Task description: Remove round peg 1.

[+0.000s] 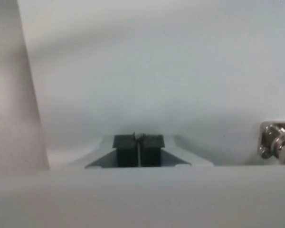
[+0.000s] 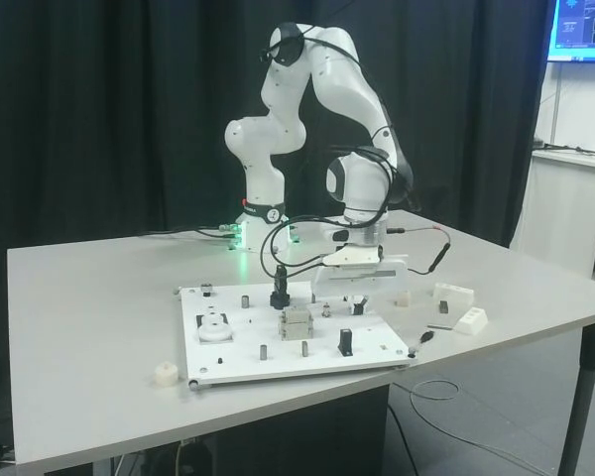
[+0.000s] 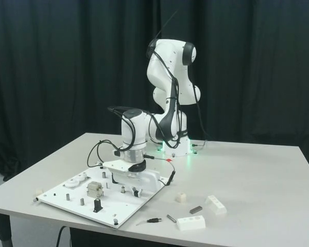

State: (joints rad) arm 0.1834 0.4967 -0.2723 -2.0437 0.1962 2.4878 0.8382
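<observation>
**Fingers down at the board, pressed together, no peg between them**

Right, from where I stand the white arm is folded forward over the grey counter, wrist pointing straight down at the white board.

The fingers are low, close above the board's surface near its far edge. The wrist view looks straight down past them: two black pads closed against each other, only a hairline seam between, and nothing clamped there. Beneath them is plain white board.

Now the task's thing. Several small grey pegs stand upright in the board, and I cannot tell which one is round peg 1. The nearest peg stands just beside the fingers, on the side toward the board's middle, upright and apart from them. The others sit further off across the board.

A metal connector shows at the edge of the wrist view. A black bracket stands near the board's front edge. Two white blocks lie loose on the counter, well apart from the board.
</observation>
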